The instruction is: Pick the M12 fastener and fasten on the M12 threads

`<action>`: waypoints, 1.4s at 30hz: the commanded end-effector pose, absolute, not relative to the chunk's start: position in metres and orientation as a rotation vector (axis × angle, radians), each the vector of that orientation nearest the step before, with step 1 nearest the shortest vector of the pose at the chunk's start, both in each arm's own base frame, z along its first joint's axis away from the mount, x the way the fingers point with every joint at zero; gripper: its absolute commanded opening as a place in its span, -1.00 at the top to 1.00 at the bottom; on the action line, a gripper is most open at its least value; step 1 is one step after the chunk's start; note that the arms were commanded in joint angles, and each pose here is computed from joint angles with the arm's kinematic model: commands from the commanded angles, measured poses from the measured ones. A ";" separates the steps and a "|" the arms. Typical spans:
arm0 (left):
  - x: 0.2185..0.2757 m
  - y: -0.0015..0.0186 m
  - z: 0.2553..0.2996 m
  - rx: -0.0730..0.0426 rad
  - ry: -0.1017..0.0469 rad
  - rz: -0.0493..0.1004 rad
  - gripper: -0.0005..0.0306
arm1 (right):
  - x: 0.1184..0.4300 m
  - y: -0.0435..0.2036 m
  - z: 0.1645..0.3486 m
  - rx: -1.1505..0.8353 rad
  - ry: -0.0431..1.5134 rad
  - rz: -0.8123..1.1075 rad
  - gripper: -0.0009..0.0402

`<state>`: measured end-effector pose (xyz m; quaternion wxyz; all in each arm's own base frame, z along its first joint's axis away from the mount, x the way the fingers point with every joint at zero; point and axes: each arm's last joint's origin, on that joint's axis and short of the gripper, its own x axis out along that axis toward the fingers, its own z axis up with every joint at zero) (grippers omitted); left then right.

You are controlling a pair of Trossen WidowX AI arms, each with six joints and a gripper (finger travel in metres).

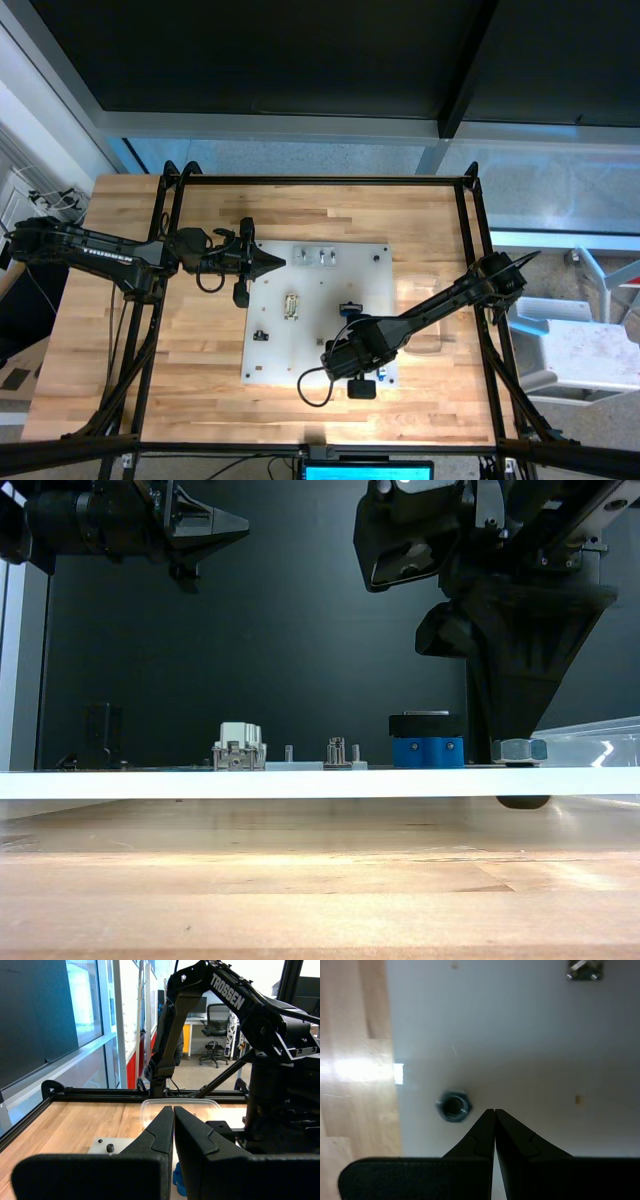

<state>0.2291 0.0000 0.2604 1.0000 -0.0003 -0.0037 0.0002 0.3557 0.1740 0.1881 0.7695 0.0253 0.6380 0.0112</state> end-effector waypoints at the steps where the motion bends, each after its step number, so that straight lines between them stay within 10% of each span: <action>1: 0.2292 0.0000 0.2605 -0.001 -0.008 0.000 0.96 | 0.356 0.175 0.187 0.068 1.395 0.028 0.96; 9: 0.2292 0.0000 0.2605 -0.001 -0.008 0.000 0.96 | 0.351 0.183 0.191 0.210 1.496 0.322 0.96; 42: 0.2292 0.0000 0.2605 -0.001 -0.008 0.000 0.97 | 0.355 0.173 0.189 0.058 1.373 0.001 0.96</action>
